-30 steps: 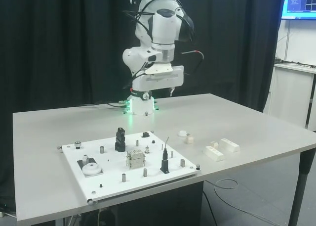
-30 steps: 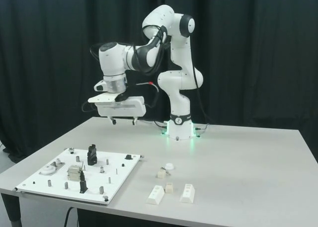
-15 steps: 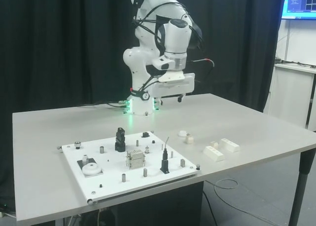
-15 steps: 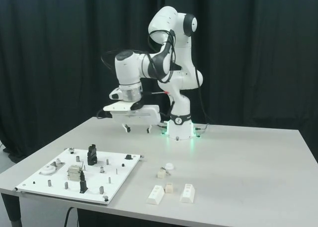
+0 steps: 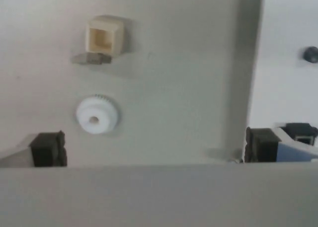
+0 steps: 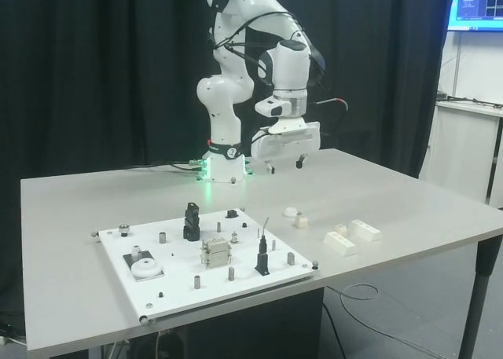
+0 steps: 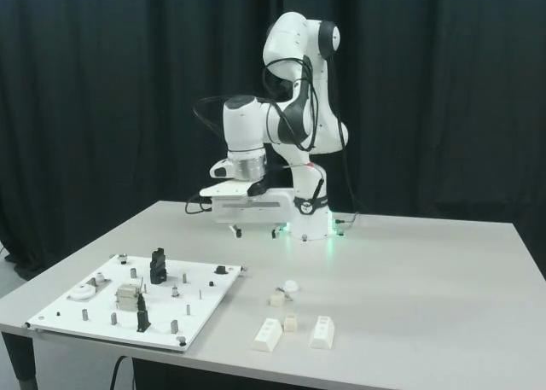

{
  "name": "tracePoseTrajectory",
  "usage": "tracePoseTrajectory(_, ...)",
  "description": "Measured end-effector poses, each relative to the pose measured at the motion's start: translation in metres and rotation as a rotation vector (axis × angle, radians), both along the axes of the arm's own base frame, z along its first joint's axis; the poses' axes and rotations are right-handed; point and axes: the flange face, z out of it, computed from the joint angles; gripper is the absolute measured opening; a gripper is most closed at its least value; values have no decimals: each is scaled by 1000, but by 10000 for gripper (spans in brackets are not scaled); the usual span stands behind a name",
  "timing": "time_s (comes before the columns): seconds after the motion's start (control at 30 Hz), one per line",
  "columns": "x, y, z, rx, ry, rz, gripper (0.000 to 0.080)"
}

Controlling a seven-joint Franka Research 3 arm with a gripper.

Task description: Pick medium gear.

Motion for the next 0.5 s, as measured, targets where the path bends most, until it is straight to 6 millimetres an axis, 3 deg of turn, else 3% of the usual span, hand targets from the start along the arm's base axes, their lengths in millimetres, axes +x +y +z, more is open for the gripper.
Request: tracePoseTrajectory(0.5, -7, 22, -14, -8, -70, 5, 800)
